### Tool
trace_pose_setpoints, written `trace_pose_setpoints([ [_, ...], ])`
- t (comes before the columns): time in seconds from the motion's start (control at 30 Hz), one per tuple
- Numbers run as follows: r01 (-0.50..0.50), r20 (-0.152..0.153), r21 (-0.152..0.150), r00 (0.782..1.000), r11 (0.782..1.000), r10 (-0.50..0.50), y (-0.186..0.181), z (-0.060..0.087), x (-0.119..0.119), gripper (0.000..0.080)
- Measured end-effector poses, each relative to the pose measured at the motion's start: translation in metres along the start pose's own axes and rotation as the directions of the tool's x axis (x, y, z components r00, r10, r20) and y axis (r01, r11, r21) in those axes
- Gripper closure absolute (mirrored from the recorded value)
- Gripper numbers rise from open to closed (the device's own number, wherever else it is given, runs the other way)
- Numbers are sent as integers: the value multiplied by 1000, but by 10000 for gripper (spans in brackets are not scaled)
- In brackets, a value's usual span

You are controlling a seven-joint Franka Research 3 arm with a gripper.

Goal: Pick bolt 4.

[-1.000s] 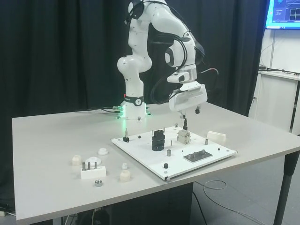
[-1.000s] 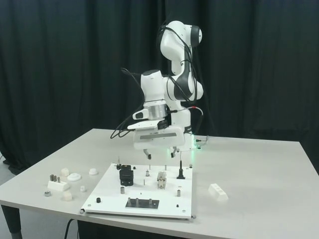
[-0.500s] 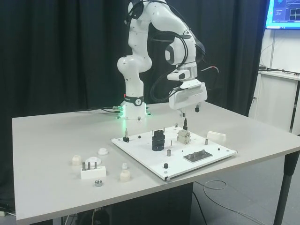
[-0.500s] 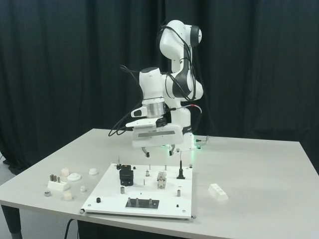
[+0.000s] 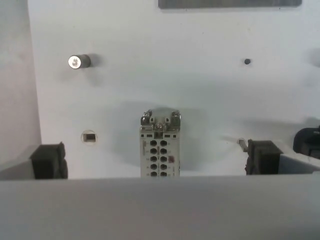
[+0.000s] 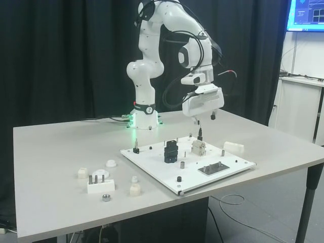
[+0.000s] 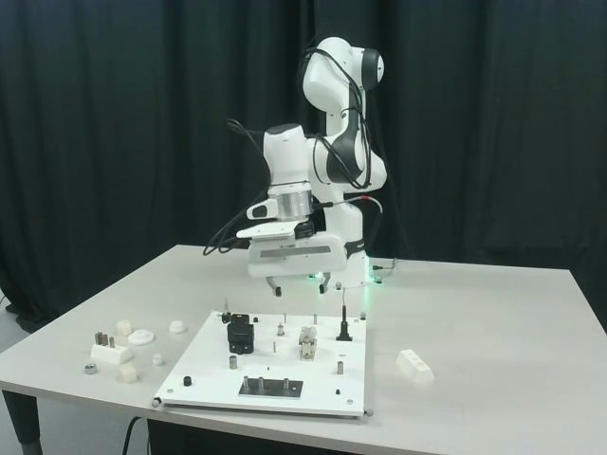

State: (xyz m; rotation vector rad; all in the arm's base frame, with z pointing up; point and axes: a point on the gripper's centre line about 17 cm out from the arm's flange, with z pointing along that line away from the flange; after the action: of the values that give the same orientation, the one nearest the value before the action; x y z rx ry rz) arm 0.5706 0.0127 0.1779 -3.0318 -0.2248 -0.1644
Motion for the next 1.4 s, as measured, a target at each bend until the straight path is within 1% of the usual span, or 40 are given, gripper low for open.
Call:
trace_pose_setpoints([
  [0.17, 0, -1, -4, 1000, 1000, 0, 3, -2, 1, 3],
  [0.37, -3, -10, -27, 1000, 1000, 2, 17, -8, 8, 3],
  [0.67, -22, -37, -89, 999, 996, 19, 63, -22, 25, 3],
  [0.93, -5, -56, -143, 998, 990, -3, 114, -33, 44, 3],
  [1.07, 16, -55, -167, 998, 986, -26, 139, -35, 51, 3],
  [1.17, 40, -49, -179, 998, 983, -49, 155, -35, 55, 3],
  [1.4, 88, -36, -183, 995, 979, -96, 187, -34, 61, 3],
])
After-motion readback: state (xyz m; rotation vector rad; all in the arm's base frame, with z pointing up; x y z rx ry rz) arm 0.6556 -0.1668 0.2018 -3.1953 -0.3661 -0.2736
